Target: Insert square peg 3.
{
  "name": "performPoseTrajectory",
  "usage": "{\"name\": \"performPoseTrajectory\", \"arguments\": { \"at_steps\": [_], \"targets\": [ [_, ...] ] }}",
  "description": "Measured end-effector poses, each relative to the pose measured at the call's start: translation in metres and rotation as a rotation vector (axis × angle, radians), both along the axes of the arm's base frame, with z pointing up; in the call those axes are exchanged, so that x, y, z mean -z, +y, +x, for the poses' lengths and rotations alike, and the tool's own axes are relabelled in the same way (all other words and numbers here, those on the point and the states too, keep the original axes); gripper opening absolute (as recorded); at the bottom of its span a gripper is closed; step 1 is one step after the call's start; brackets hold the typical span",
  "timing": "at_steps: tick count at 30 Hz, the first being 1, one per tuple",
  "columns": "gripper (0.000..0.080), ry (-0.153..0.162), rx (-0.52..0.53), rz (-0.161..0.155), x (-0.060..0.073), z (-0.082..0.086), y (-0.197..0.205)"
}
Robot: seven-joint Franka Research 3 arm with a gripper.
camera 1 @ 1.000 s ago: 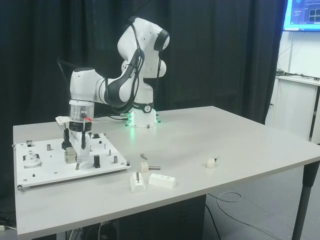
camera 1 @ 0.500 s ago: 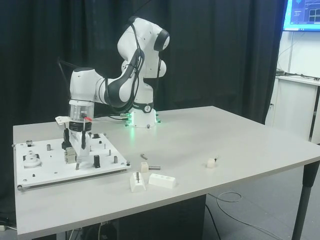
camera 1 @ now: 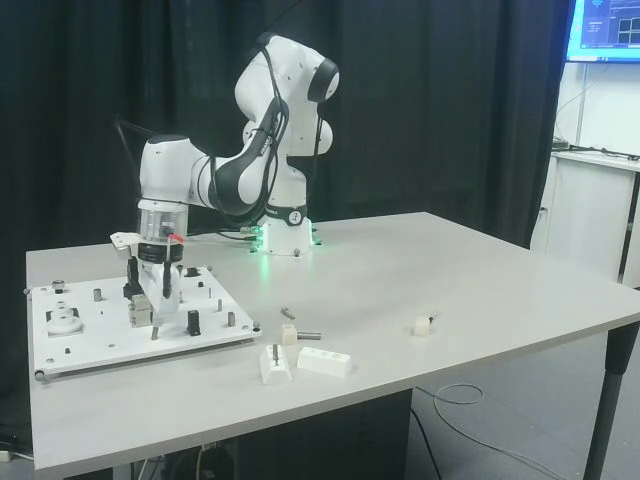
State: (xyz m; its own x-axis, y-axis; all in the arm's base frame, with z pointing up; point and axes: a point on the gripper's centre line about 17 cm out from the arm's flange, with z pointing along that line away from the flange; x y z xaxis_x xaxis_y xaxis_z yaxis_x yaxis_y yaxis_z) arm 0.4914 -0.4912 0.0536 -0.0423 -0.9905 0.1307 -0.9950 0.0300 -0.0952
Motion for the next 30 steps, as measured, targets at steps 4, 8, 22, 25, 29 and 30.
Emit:
{"name": "performPoseTrajectory", "arguments": {
  "at_steps": [4, 8, 22, 25, 29, 30],
  "targets": [
    [0.0114, -0.001, 0.002, 0.000, 0.0000, 0.0000, -0.0003],
    [0.0114, -0.004, 0.010, -0.001, -0.0003, -0.0001, -0.0011],
    [0.0114, -0.014, 0.048, 0.002, -0.0009, -0.0004, -0.0029],
    [0.0114, -0.014, 0.048, 0.002, -0.0009, -0.0004, -0.0028],
    [0.0114, -0.013, 0.044, 0.003, -0.0008, -0.0003, -0.0024],
    [0.0114, -0.012, 0.042, 0.003, -0.0008, -0.0003, -0.0023]
  ]
}}
